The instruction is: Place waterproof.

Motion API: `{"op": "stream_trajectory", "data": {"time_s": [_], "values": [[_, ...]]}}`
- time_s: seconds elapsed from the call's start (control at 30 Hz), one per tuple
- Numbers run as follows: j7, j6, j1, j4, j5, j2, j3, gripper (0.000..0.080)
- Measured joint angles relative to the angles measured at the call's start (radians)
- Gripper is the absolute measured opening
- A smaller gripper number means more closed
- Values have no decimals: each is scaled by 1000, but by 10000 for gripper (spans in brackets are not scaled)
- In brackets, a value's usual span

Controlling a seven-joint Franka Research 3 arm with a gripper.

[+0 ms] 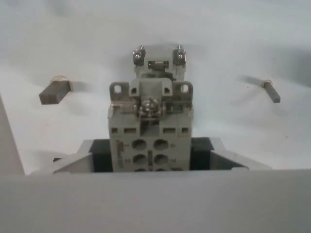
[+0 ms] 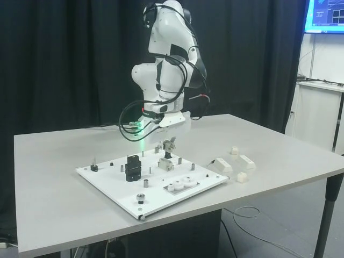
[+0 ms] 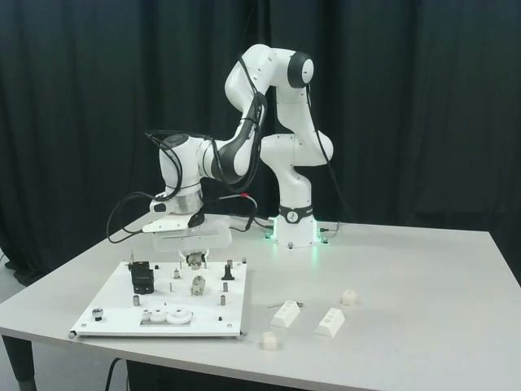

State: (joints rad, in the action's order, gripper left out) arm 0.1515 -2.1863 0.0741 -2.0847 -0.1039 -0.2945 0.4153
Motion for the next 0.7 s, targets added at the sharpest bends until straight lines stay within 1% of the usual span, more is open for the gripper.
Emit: {"op": "stream_trajectory", "data": {"time_s": [0.3, 0.7], "values": [[2, 6, 2, 3, 0, 1, 0, 314], [11, 35, 7, 23, 0, 1, 0, 314]]}}
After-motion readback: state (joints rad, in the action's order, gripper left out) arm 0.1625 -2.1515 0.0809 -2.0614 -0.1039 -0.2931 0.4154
